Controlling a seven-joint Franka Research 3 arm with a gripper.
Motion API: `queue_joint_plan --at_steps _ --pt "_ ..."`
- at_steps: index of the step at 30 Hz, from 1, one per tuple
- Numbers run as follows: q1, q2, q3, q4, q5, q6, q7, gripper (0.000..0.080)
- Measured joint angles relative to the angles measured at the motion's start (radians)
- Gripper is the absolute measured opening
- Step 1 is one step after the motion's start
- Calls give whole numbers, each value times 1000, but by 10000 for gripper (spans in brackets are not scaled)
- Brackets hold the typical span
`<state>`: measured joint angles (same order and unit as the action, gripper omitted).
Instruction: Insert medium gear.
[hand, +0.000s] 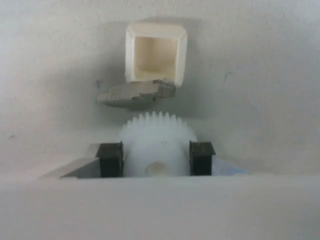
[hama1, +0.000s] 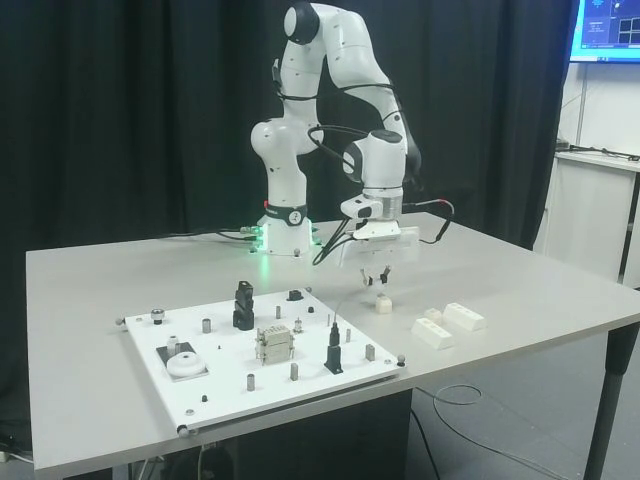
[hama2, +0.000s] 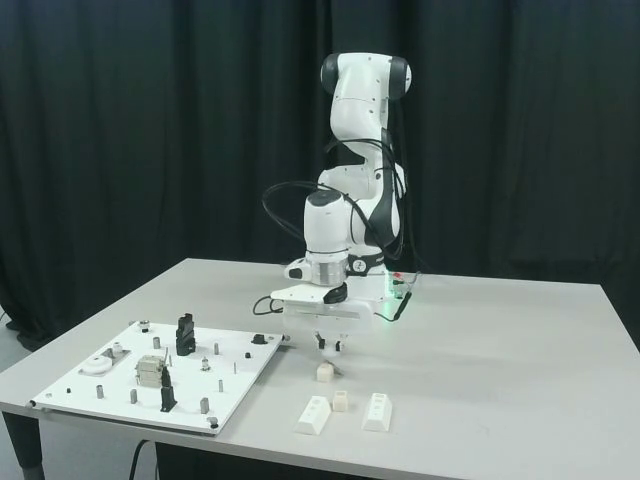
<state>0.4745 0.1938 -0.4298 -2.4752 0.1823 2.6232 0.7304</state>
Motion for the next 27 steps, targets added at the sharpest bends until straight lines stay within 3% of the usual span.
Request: queue_joint_plan --at_steps 12,27 --pt "0 -27 -32 26 -28 -26 -2 281" --pt "0 -60 -114 125 -101 -118 -2 281"
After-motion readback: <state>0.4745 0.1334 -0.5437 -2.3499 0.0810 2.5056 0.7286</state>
